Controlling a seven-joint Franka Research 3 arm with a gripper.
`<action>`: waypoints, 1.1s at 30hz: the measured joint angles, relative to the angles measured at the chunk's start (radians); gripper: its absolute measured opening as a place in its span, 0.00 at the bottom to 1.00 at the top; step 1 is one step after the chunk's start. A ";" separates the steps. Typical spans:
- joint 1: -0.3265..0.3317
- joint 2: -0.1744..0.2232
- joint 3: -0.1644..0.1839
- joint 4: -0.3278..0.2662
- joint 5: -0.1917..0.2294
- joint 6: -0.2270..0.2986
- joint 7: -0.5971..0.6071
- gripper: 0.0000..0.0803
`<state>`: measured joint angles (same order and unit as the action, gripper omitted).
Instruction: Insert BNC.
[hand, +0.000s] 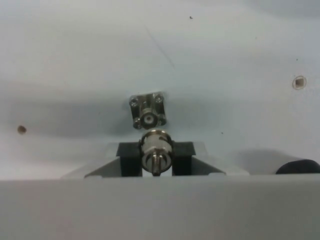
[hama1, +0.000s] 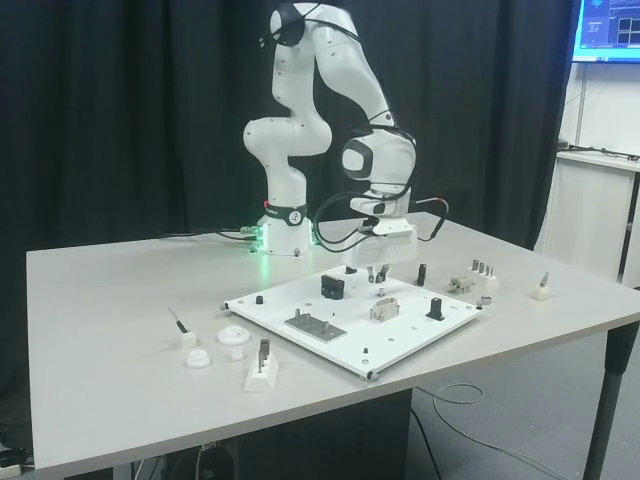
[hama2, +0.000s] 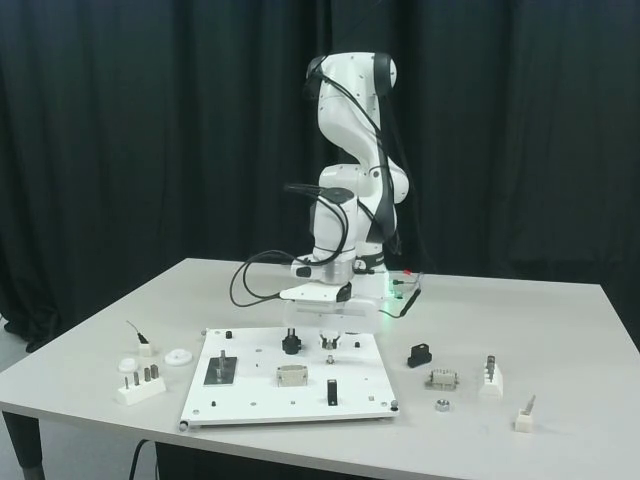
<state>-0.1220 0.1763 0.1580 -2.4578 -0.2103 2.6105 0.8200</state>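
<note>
In the wrist view my gripper (hand: 156, 156) is shut on the metal BNC plug (hand: 156, 145), which sits between the two black fingers (hand: 129, 159). The BNC socket (hand: 148, 114), with its square flange and corner screws, is mounted on the white board (hand: 75, 65). It lies a little below and just beyond the plug's tip, and the two are apart. In the first room view the gripper (hama1: 378, 270) hangs low over the back part of the board (hama1: 400, 340). In the second room view the gripper (hama2: 322, 318) hovers just above the socket (hama2: 329, 341).
The board also carries a black block (hama1: 333, 287), a grey connector (hama1: 384, 310), a black post (hama1: 436, 308) and a flat grey plate (hama1: 310, 323). White gears (hama1: 232, 337) and a white holder (hama1: 262, 372) lie on the table at the left. Small fixtures (hama1: 476, 276) stand at the right.
</note>
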 joint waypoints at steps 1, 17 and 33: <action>0.000 0.002 0.000 0.001 0.000 0.000 0.000 0.16; 0.001 0.017 0.000 0.011 0.000 0.006 0.000 0.16; 0.001 0.036 0.000 0.012 0.000 0.029 0.000 0.16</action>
<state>-0.1206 0.2122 0.1579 -2.4462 -0.2103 2.6395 0.8201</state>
